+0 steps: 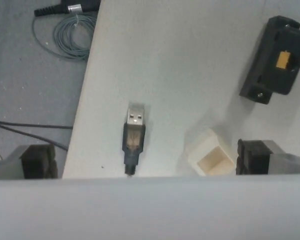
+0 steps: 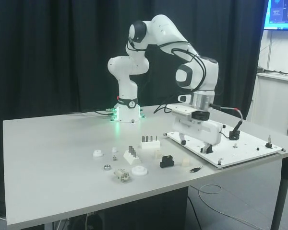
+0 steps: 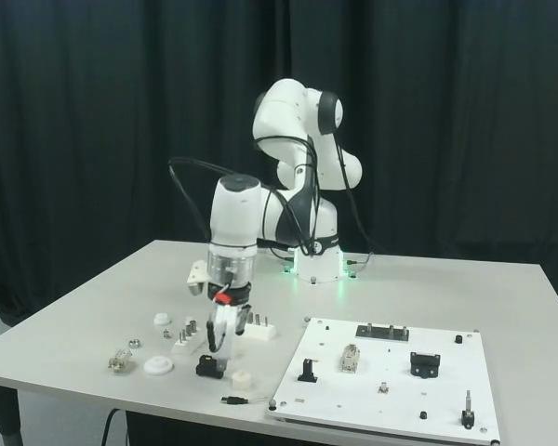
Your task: Pick USB.
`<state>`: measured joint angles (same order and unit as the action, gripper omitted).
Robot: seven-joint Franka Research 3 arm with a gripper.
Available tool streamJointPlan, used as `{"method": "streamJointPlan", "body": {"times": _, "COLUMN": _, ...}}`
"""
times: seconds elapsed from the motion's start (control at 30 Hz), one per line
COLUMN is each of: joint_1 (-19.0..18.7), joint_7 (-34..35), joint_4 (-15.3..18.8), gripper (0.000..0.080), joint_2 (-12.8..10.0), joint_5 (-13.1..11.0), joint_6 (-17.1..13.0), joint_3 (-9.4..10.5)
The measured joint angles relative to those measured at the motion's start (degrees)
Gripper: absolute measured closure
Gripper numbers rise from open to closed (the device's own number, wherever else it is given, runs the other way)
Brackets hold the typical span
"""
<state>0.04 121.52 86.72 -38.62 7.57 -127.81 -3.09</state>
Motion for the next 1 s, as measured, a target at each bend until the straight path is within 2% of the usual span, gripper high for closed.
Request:
{"method": "streamJointPlan", "body": {"times": 0.53, "joint_1": 0.0, "joint_7": 0.4, "joint_4": -4.5, "gripper": 0.0003, "joint_2": -5.4, "joint_5": -4.8, "joint_6": -0.3, "joint_3": -1.03}}
{"method": "streamJointPlan", "body": {"times": 1.0, "joint_1": -0.7, "joint_7": 0.1, "joint_4": -7.4, "gripper": 0.0003, "joint_2": -8.2, "joint_5": -6.6, "joint_6": 0.9, "joint_3": -1.03}}
